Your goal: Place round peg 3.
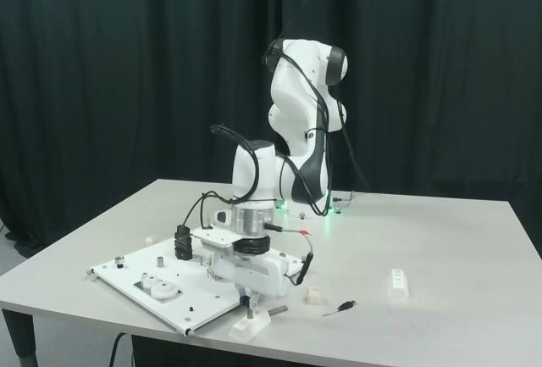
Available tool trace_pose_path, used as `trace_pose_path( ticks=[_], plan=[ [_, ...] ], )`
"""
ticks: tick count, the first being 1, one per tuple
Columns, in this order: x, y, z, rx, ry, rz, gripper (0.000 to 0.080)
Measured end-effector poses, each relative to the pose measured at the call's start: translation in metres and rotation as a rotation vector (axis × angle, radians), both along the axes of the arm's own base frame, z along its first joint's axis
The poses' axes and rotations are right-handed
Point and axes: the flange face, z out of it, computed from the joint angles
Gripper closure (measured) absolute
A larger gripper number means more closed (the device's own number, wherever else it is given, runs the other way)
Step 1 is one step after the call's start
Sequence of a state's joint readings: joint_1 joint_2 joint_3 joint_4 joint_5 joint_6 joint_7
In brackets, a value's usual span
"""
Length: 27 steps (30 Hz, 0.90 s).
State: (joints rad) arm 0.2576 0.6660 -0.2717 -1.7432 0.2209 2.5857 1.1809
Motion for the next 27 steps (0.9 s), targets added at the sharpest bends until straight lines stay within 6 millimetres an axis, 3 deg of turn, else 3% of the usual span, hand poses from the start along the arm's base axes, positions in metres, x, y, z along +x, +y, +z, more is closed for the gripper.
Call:
trace_pose_path(
  ticks=[19,20,25,26,27],
  plan=[
    [-0.002,0.005,-0.006,-0.016,0.029,0.031,0.0689],
    [-0.001,0.006,-0.005,-0.022,0.029,0.038,0.0562],
    [0.003,0.011,0.003,-0.032,0.035,0.059,0.0562],
    [0.004,0.012,0.005,-0.032,0.038,0.06,0.0259],
    [0.004,0.013,0.007,-0.031,0.04,0.061,0.0259]
  ],
)
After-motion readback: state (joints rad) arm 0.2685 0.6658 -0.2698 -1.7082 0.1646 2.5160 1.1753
